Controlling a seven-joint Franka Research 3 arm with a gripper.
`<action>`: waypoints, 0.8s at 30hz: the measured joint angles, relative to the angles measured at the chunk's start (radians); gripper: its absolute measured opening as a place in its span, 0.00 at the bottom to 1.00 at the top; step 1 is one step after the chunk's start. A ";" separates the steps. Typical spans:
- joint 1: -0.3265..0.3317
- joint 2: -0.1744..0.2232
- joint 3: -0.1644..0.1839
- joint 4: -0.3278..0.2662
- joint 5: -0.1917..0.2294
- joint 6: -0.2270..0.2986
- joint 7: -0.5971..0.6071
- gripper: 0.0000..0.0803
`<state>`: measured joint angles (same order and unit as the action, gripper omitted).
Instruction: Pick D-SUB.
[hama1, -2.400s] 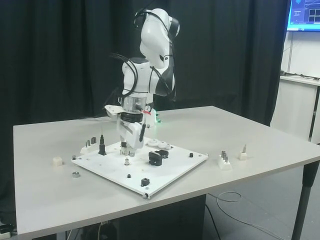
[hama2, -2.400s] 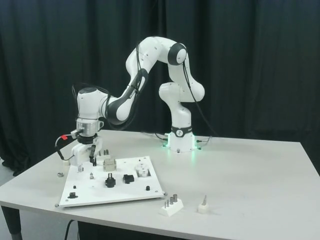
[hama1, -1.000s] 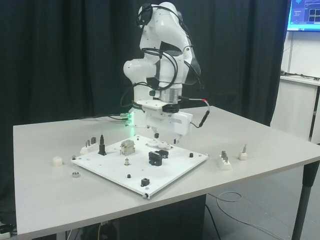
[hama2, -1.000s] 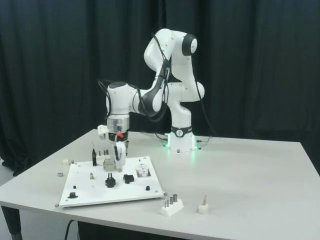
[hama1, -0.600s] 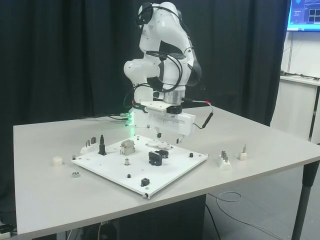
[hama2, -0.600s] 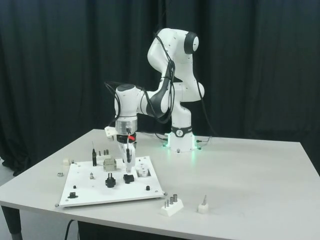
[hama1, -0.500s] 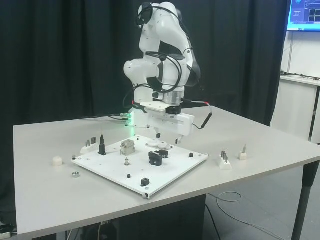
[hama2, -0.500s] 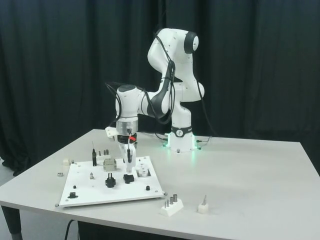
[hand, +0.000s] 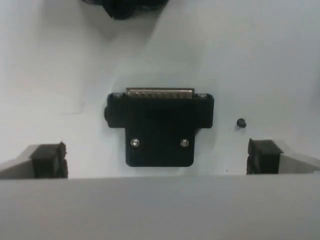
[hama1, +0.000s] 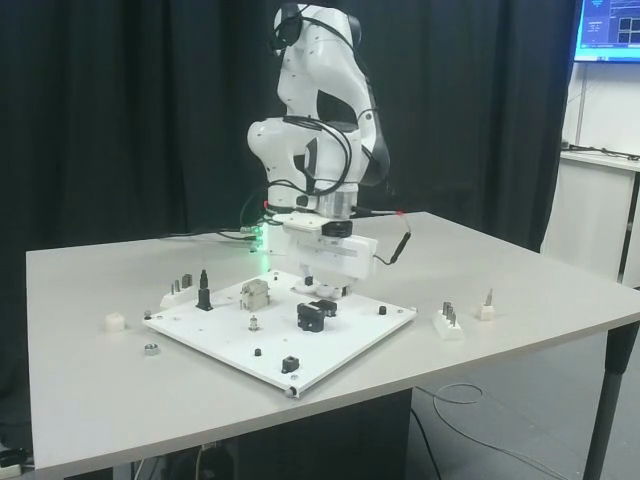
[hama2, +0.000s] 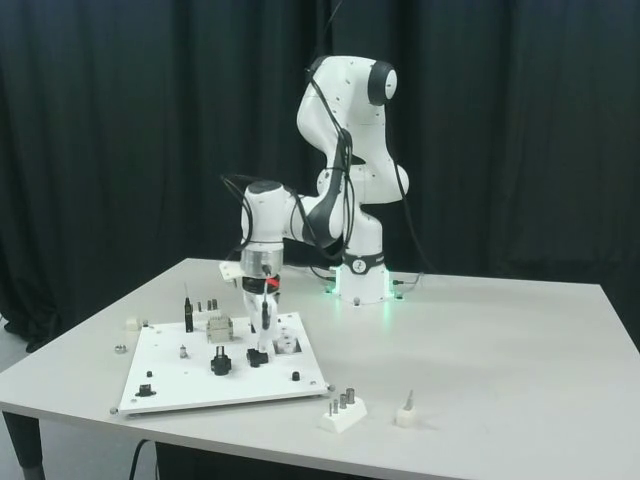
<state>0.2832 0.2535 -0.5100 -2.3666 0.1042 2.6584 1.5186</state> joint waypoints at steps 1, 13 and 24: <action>0.001 0.000 0.002 -0.008 0.000 0.011 0.000 1.00; 0.001 0.001 0.023 -0.047 0.003 0.062 -0.001 1.00; 0.001 0.007 0.024 -0.049 0.027 0.055 0.029 1.00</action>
<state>0.2842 0.2608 -0.4861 -2.4154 0.1307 2.7132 1.5477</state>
